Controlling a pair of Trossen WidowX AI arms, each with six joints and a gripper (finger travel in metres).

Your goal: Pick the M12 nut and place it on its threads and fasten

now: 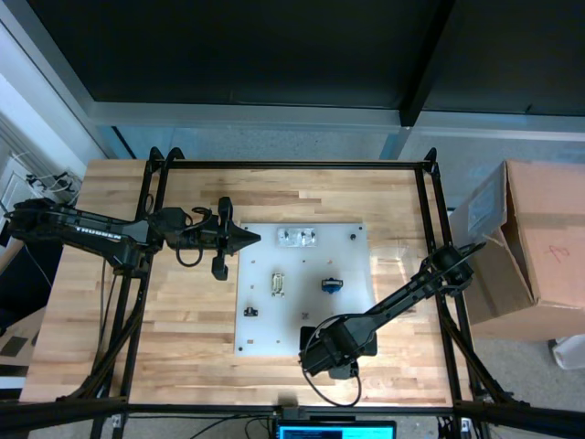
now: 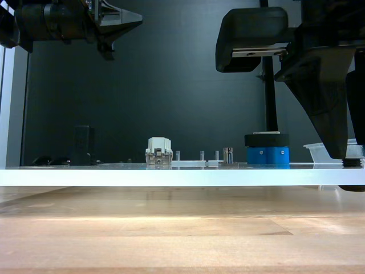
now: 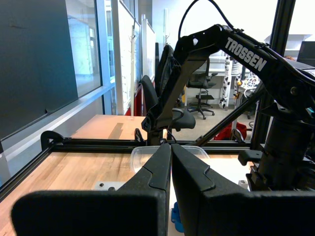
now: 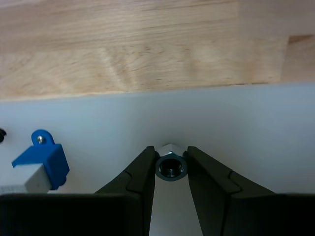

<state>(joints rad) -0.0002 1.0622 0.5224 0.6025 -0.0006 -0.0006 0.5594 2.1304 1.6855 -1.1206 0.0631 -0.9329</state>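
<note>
The small silver nut (image 4: 170, 166) sits between the fingertips of my right gripper (image 4: 170, 152), which is shut on it just above the white board (image 4: 256, 128). Its bore faces the camera. In the high view the right gripper (image 1: 327, 353) is over the board's near right edge and covers the stud. In the low view its fingers (image 2: 336, 142) reach down to board level at the far right. I cannot tell whether the nut is on its stud. My left gripper (image 1: 249, 238) hangs high over the board's left edge, shut on nothing (image 3: 171, 157).
On the board stand a blue block (image 1: 331, 285), a white connector (image 1: 277, 285) and a clear tray (image 1: 298, 237) at the far edge. A cardboard box (image 1: 530, 247) stands off the table's right side. A black frame rail (image 1: 292, 165) runs round the table.
</note>
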